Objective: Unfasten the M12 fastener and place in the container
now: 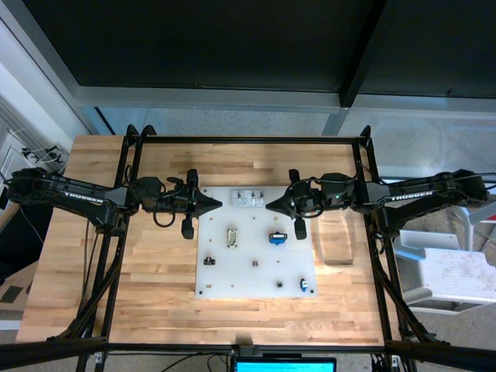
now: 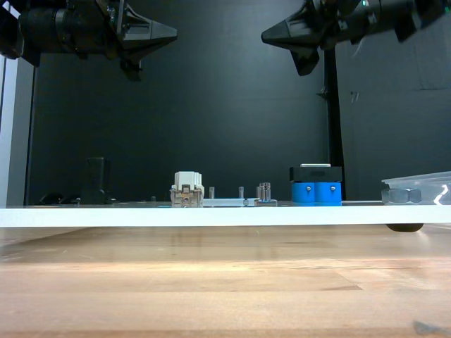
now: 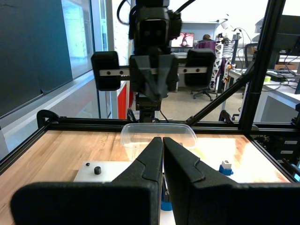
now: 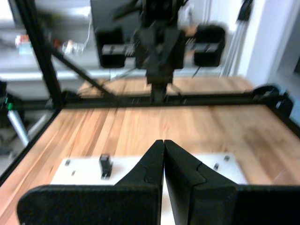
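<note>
The M12 fastener is a small silver hex nut on its stud near the white board's near right edge. In the low view it overlaps the container. From above, the clear container lies on the table just right of the board and holds nothing. My left gripper hovers high over the board's far left edge, shut and empty. My right gripper faces it from the right, also shut and empty. Both hang well above the board.
On the board stand a white connector block, a blue-and-black connector, a small silver post and a small blue piece at the near right corner. A black frame rings the wooden table.
</note>
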You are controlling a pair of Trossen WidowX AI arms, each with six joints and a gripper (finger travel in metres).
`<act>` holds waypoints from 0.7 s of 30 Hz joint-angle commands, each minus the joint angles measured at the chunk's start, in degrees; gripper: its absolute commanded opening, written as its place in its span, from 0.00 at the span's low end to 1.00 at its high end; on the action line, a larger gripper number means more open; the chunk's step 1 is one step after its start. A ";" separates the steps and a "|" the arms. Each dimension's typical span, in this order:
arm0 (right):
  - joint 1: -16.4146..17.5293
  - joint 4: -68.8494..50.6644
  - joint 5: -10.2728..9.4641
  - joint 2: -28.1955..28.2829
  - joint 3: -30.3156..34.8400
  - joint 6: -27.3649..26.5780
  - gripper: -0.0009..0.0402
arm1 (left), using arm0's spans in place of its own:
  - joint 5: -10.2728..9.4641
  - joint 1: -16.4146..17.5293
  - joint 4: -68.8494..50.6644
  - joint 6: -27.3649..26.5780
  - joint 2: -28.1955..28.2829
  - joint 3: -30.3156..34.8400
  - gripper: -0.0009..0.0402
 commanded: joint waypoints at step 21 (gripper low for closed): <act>14.10 -57.61 6.71 16.92 31.80 16.55 0.02 | 0.02 0.02 0.02 0.00 0.00 0.02 0.02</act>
